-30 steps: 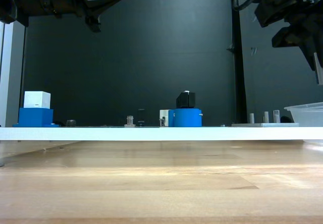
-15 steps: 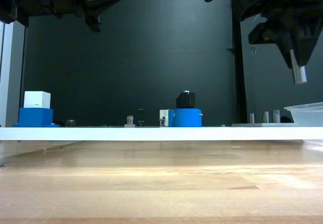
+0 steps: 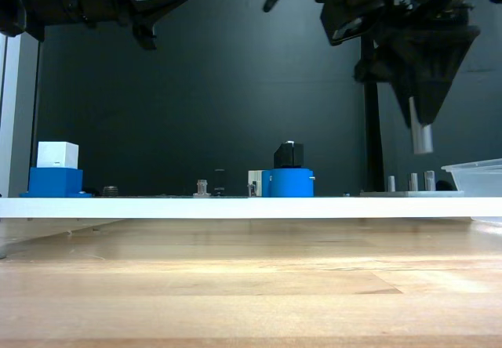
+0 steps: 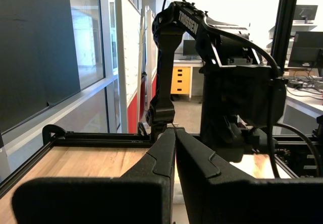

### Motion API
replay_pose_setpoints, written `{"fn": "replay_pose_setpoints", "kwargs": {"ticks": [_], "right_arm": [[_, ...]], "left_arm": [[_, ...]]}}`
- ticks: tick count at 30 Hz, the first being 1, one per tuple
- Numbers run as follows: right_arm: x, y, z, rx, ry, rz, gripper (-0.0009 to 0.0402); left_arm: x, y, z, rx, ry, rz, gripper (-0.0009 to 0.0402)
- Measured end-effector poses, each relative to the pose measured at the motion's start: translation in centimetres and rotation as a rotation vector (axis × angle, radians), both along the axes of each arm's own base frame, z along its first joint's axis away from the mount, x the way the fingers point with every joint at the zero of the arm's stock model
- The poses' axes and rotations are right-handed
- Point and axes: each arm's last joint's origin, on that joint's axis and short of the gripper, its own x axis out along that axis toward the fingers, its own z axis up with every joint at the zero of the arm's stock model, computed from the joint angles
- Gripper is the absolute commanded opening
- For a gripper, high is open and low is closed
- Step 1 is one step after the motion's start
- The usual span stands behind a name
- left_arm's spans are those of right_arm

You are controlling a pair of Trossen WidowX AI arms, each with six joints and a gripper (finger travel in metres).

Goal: Pick the 16mm cylinder and place it in the taskboard

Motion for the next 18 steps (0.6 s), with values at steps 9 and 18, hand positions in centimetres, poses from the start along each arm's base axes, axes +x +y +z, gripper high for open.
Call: {"fn": "replay_pose_setpoints", "kwargs": {"ticks": [9,18], "right_arm": [[1.9,0.6,-0.8,-0.001,-0.009,0.025,0.0016],[3.1,0.7,-2.0,0.002,-0.029,0.043,0.0016]], "left_arm": [[0.0,0.0,0.0,0.0,0.0,0.0,0.0],[0.0,0.0,0.0,0.0,0.0,0.0,0.0]]}}
